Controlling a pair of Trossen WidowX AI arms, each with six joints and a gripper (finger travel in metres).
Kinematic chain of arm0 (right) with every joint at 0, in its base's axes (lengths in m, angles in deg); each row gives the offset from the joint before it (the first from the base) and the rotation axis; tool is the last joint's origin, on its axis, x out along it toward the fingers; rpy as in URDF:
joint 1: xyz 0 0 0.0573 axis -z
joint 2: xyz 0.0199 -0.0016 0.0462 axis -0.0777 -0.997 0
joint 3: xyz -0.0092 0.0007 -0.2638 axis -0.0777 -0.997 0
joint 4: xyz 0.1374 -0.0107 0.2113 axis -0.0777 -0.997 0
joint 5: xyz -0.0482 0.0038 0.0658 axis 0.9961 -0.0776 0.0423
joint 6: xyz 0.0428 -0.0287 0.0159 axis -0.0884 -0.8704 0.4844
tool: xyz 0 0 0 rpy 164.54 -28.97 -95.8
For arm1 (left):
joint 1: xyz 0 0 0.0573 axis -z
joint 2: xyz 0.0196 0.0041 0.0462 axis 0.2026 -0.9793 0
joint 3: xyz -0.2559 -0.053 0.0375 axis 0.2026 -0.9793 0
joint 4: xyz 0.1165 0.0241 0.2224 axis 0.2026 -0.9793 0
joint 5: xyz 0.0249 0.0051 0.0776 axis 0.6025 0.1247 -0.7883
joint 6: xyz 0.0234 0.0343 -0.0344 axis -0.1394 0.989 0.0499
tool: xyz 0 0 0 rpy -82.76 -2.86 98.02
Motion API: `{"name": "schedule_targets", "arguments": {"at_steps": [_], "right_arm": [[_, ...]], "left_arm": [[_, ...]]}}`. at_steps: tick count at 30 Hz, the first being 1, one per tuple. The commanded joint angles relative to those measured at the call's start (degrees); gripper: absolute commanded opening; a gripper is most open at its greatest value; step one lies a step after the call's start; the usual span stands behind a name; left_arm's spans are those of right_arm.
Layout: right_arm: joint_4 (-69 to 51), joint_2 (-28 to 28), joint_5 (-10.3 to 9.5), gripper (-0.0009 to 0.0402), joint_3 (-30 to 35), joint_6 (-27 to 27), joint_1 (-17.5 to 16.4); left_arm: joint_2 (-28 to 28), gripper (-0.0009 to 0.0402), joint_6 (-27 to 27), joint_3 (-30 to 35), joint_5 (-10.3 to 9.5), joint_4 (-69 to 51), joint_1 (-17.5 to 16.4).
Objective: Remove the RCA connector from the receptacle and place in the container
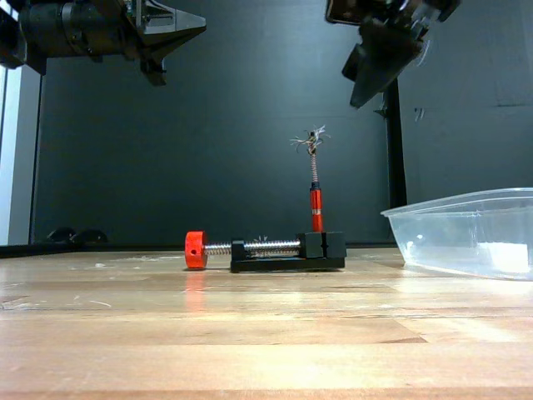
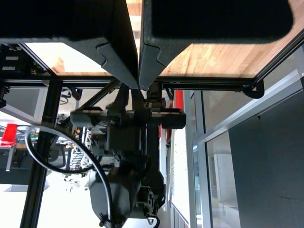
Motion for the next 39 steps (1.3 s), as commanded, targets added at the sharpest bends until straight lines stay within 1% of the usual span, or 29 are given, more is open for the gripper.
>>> {"name": "schedule_targets", "arguments": {"at_steps": [1,4,13,16,19,24,39], "right_arm": [[-1.0,-2.5,0.92,0.0005,1.7,0.1,-0.1],[-2.7,-5.2,2.84,0.0027,4.0,0.4,-0.2],[-2.9,-11.9,2.69,0.0139,8.4,0.3,-0.9],[-3.1,-13.3,2.69,0.0168,8.7,0.3,-1.1],[-3.2,-14.4,2.71,0.0189,8.6,0.5,-1.3],[-2.5,-16.2,2.73,0.0206,8.6,0.5,-1.8],[0.6,-21.6,2.69,0.0208,8.6,0.7,-2.2]], "left_arm": [[0.0,0.0,0.0,0.0,0.0,0.0,0.0],[0.0,0.0,0.0,0.0,0.0,0.0,0.0],[0.0,0.0,0.0,0.0,0.0,0.0,0.0],[0.0,0.0,0.0,0.0,0.0,0.0,0.0],[0.0,0.0,0.0,0.0,0.0,0.0,0.0],[0.0,0.0,0.0,0.0,0.0,0.0,0.0],[0.0,0.0,0.0,0.0,0.0,0.0,0.0]]}}
